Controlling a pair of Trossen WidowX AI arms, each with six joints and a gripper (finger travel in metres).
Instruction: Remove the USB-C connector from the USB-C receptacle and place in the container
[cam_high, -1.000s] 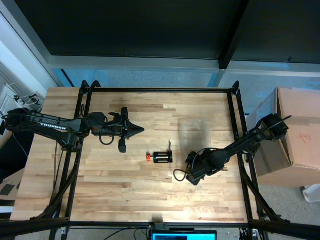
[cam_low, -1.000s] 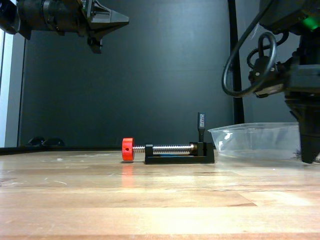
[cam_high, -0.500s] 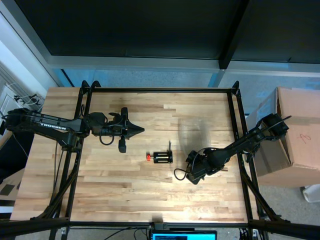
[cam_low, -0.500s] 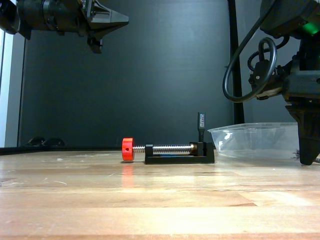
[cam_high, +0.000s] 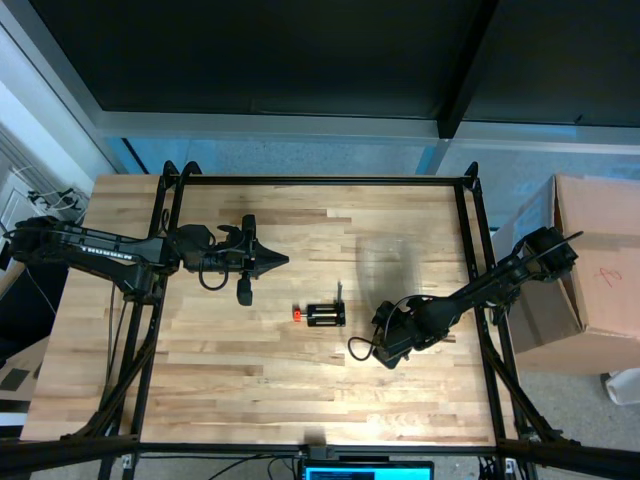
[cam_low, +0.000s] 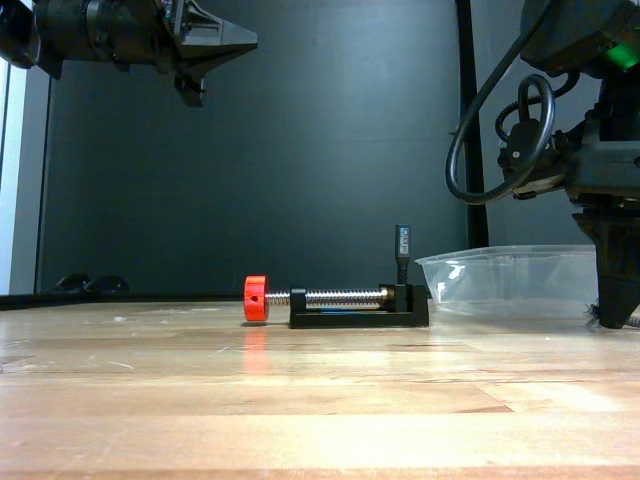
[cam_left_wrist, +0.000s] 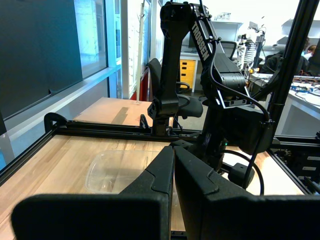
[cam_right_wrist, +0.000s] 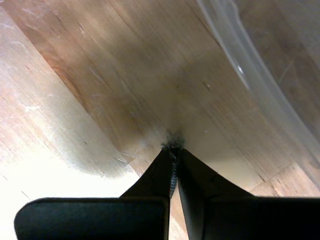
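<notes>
The small black USB-C connector (cam_low: 402, 243) stands upright, seated in the black screw-clamp receptacle fixture (cam_low: 360, 318), near the clear plastic container (cam_low: 510, 275). The left gripper (cam_low: 250, 42) hangs high above the wooden table (cam_low: 300, 400), fingers together. The right gripper (cam_low: 612, 318) points down beside the container, fingers pressed together.

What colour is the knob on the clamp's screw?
Red; the round knob shows best in the low view. Left gripper hangs high, right gripper near the tabletop.
</notes>
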